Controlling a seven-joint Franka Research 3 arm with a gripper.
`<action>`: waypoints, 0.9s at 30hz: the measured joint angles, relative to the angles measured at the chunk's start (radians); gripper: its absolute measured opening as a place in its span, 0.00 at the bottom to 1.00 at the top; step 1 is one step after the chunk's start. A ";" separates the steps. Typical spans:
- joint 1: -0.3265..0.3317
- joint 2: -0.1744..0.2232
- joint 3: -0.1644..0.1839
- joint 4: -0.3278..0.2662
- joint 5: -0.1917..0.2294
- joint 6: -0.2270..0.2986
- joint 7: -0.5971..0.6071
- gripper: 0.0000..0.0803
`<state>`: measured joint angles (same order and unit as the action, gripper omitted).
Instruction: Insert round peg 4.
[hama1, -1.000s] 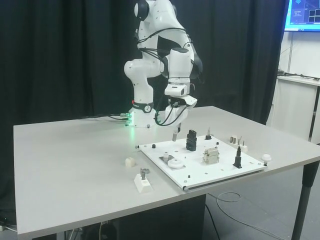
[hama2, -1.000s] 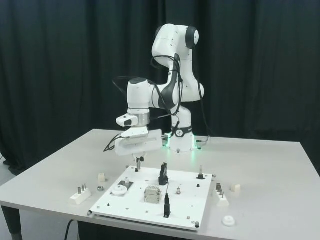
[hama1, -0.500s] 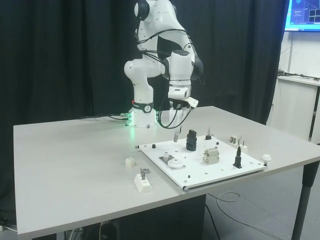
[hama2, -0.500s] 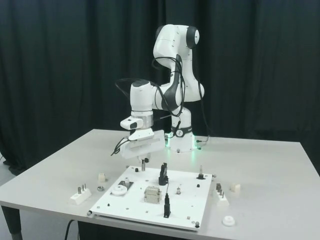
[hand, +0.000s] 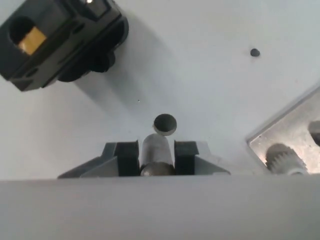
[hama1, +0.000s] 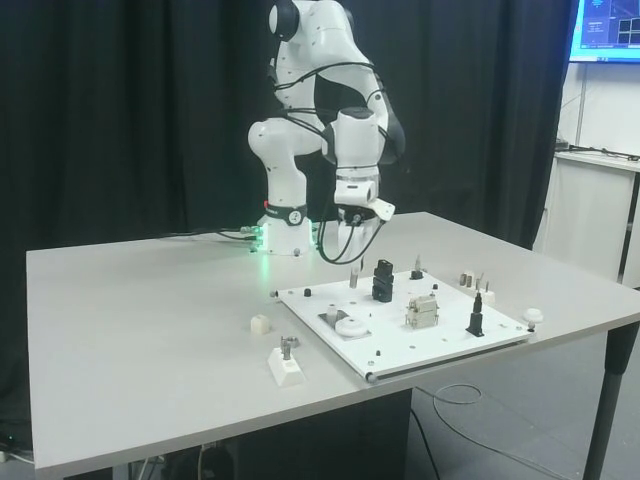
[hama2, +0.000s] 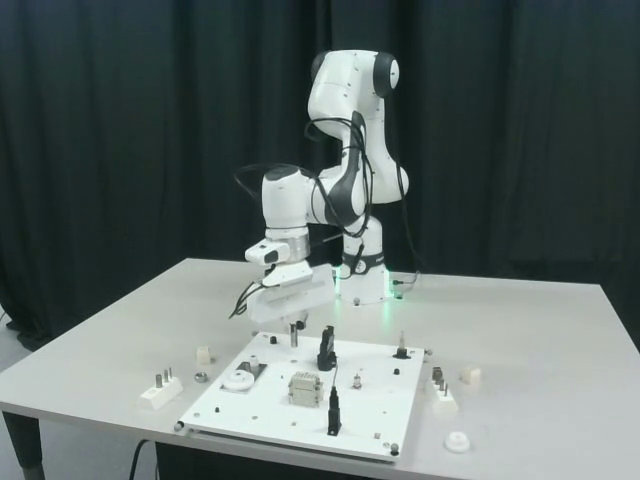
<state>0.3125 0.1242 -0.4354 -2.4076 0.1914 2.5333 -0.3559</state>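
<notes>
Arm: the white robot arm (hama1: 310, 90) stands bolted at the back of the grey desk (hama1: 140, 320), bent forward and down over a white board (hama2: 380, 415), with a green light at its base.
Pincer: the pincer (hand: 157, 161) points straight down above the back part of the board; its two black fingers (hand: 127, 157) are clamped on a grey metal peg (hand: 157, 152).
Peg: held upright between the fingers, its lower end sticks out below them, just above the board and not yet in any hole.
Hole: a small dark round hole (hand: 164, 123) in the board lies just beside the peg's tip in the wrist view; whether the two are exactly in line cannot be told.
Black block: a black plug housing (hand: 62, 37) stands on the board near the hole; in the room views it is just beside the pincer (hama2: 325, 350).
Metal plate: a grey plate with a toothed wheel (hand: 285, 159) lies on the board on the other side of the hole.
Board: it also carries a white wheel (hama1: 350, 326) and a tall black plug (hama1: 475, 318).
Desk beside the board: a white holder with pegs (hama2: 160, 390) and a small white cube (hama1: 260, 323).
</notes>
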 joint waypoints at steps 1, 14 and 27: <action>0.000 0.000 0.000 -0.004 0.003 0.007 -0.006 0.18; 0.000 0.005 0.000 -0.042 0.046 0.084 -0.062 0.18; 0.000 0.018 0.006 -0.055 0.085 0.123 -0.123 0.18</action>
<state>0.3125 0.1419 -0.4293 -2.4629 0.2760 2.6565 -0.4791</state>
